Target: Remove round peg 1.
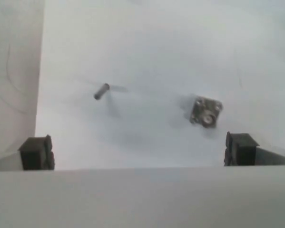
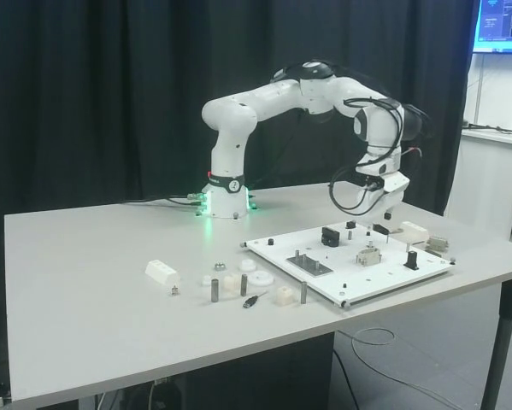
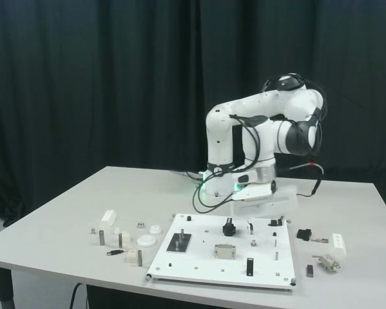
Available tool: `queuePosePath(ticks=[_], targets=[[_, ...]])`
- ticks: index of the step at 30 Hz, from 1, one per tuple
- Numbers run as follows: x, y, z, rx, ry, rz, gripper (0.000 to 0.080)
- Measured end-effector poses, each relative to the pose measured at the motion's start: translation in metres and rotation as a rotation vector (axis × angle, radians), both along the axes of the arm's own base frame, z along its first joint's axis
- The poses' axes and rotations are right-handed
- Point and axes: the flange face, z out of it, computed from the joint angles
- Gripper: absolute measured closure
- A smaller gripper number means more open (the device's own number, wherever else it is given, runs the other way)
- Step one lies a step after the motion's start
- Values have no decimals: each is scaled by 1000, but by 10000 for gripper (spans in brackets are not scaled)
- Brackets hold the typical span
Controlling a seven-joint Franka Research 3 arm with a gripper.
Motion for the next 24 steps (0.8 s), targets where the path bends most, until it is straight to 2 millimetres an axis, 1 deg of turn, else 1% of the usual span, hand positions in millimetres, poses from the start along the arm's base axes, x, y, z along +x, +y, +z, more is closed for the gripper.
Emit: queuePosePath(ticks=[5,11,24], targets=[[-4,12,-7,-31,-25,30,3],[-6,22,-15,-56,-46,54,3],[-7,29,-27,-81,-64,97,3]])
